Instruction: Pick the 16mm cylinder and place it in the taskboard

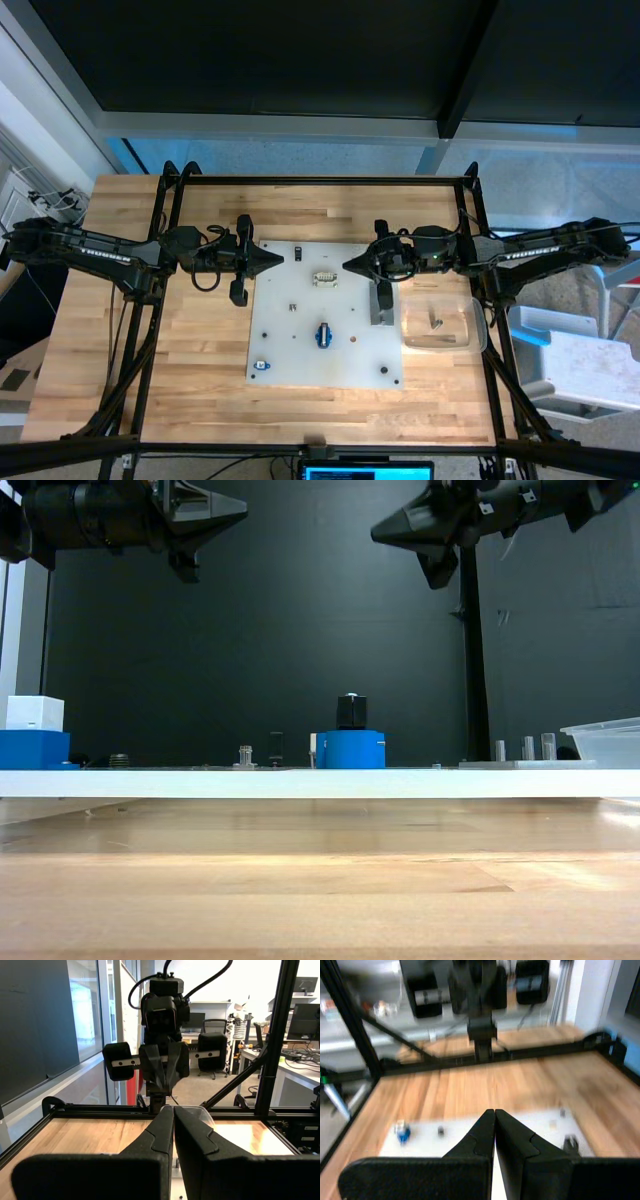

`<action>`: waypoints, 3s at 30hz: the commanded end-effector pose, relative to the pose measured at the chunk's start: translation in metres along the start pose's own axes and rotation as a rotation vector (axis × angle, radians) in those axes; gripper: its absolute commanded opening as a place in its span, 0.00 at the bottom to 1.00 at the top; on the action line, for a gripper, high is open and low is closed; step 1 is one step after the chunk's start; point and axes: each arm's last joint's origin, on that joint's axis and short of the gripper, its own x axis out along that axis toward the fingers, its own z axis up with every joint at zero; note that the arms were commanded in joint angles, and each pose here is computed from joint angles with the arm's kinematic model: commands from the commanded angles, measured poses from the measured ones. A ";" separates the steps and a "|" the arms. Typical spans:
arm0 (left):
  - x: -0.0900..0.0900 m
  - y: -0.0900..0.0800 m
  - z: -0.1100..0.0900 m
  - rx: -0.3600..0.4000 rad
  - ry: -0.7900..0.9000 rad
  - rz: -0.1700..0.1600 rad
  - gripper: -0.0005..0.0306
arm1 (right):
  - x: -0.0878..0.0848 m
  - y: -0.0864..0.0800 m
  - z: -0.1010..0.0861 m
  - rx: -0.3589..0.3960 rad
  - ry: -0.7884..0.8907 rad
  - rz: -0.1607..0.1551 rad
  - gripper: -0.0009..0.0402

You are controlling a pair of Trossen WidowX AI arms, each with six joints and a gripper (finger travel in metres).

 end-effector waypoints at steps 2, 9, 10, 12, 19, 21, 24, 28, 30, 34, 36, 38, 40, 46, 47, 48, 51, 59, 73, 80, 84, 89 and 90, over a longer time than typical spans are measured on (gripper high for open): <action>0.000 0.000 0.000 0.000 0.000 0.000 0.02 | -0.004 0.003 0.006 -0.009 0.130 -0.011 0.02; 0.000 0.000 0.000 0.000 0.000 0.000 0.02 | -0.017 0.006 0.016 -0.022 0.330 -0.035 0.02; 0.000 0.000 0.000 0.000 0.000 0.000 0.02 | -0.019 0.006 0.017 -0.021 0.356 -0.039 0.02; 0.000 0.000 0.000 0.000 0.000 0.000 0.02 | -0.024 0.006 0.017 -0.018 0.419 -0.047 0.02; 0.000 0.000 0.000 0.000 0.000 0.000 0.02 | -0.037 0.009 0.011 -0.003 0.597 -0.069 0.02; 0.000 0.000 0.000 0.000 0.000 0.000 0.02 | -0.040 0.010 0.007 -0.002 0.650 -0.072 0.02; 0.000 0.000 0.000 0.000 0.000 0.000 0.02 | -0.045 0.012 0.000 -0.018 0.736 -0.074 0.02; 0.000 0.000 0.000 0.000 0.000 0.000 0.02 | -0.053 0.014 -0.008 -0.034 0.844 -0.081 0.02; 0.000 0.000 0.000 0.000 0.000 0.000 0.02 | -0.057 0.015 -0.011 -0.039 0.888 -0.084 0.02; 0.000 0.000 0.000 0.000 0.000 0.000 0.02 | -0.062 0.020 -0.015 -0.060 0.947 -0.075 0.02; 0.000 0.000 0.000 0.000 0.000 0.000 0.02 | -0.065 0.022 -0.017 -0.072 0.972 -0.069 0.02; 0.000 0.000 0.000 0.000 0.000 0.000 0.02 | -0.068 0.024 -0.019 -0.065 0.996 -0.075 0.02; 0.000 0.000 0.000 0.000 0.000 0.000 0.02 | -0.070 0.025 -0.021 -0.050 1.021 -0.088 0.02; 0.000 0.000 0.000 0.000 0.000 0.000 0.02 | -0.077 0.033 -0.024 -0.032 1.064 -0.098 0.02; 0.000 0.000 0.000 0.000 0.000 0.000 0.02 | -0.078 0.034 -0.025 -0.036 1.066 -0.100 0.02; 0.000 0.000 0.000 0.000 0.000 0.000 0.02 | -0.079 0.035 -0.025 -0.041 1.067 -0.101 0.03; 0.000 0.000 0.000 0.000 0.000 0.000 0.02 | -0.082 0.037 -0.027 -0.051 1.076 -0.102 0.05; 0.000 0.000 0.000 0.000 0.000 0.000 0.02 | -0.090 0.040 -0.039 -0.041 1.094 -0.124 0.14; 0.000 0.000 0.000 0.000 0.000 0.000 0.02 | -0.095 0.047 -0.060 -0.068 1.137 -0.151 0.36; 0.000 0.000 0.000 0.000 0.000 0.000 0.02 | -0.096 0.049 -0.071 -0.071 1.161 -0.162 0.44; 0.000 0.000 0.000 0.000 0.000 0.000 0.02 | -0.097 0.052 -0.076 -0.071 1.161 -0.158 0.46; 0.000 0.000 0.000 0.000 0.000 0.000 0.02 | -0.095 0.054 -0.088 -0.072 1.160 -0.151 0.48; 0.000 0.000 0.000 0.000 0.000 0.000 0.02 | -0.095 0.055 -0.090 -0.073 1.157 -0.146 0.48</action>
